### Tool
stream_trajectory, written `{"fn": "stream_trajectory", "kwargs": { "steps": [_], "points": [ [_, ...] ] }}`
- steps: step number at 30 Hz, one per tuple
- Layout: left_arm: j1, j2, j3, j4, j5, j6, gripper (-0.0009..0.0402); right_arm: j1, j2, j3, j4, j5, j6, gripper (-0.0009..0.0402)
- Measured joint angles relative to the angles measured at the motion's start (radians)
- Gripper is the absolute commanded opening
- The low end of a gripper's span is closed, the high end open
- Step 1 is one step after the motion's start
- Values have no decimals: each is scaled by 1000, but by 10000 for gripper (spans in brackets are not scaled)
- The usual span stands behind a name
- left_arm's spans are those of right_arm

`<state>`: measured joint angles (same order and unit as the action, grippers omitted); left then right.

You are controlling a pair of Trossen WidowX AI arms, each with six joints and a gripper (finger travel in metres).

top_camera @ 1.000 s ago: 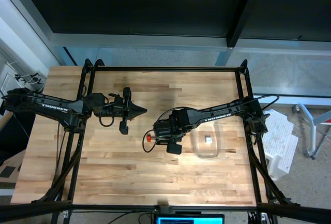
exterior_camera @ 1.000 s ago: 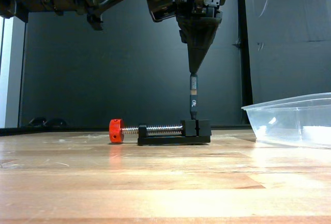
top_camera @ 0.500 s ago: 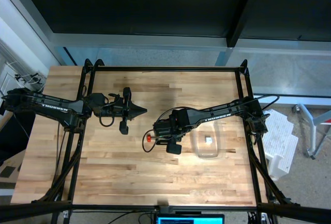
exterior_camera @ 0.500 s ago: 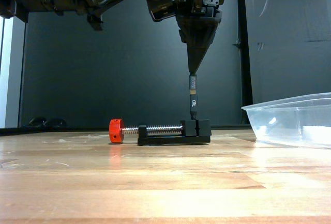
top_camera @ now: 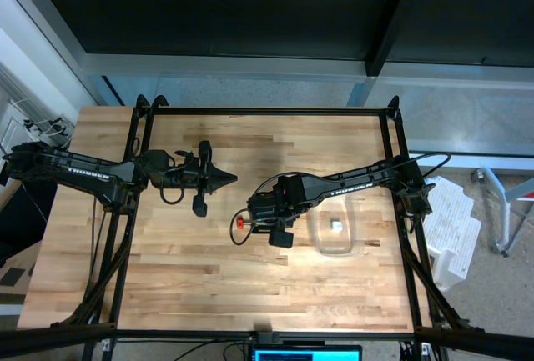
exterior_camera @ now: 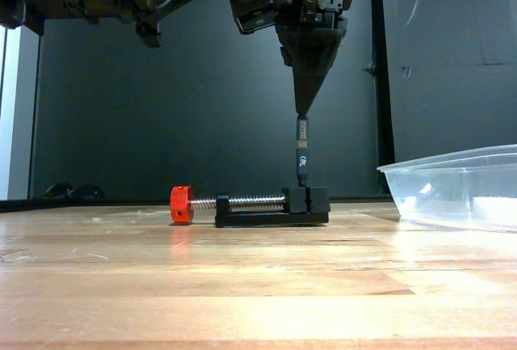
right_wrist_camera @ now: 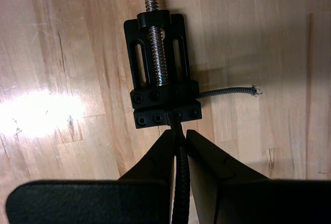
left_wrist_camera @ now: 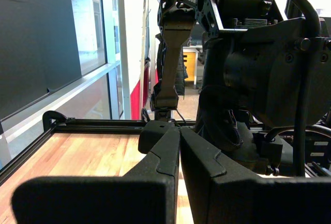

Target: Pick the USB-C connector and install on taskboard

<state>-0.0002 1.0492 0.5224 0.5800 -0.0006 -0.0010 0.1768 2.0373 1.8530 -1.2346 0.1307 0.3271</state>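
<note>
- The right gripper hangs above the taskboard, its jaws clamped on the upright USB-C connector.
- The connector sticks out below the fingertips, and its lower tip meets the block end opposite the orange knob.
- The left gripper hovers well apart from it, jaws together.

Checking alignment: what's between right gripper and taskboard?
Low view: only the upright USB-C connector, right gripper gripping it, tip at taskboard. Left gripper shut, over table's left.
</note>
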Motion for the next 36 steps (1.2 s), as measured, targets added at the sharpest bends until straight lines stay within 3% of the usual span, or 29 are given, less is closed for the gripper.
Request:
{"fn": "stream_trajectory", "kwargs": {
  "steps": [11,36],
  "points": [
    [0,0,0,0,0,0,0,0,-2,0,1,-19,-2,0],
    [0,0,0,0,0,0,0,2,-2,-13,13,-6,-3,0]
  ]
}}
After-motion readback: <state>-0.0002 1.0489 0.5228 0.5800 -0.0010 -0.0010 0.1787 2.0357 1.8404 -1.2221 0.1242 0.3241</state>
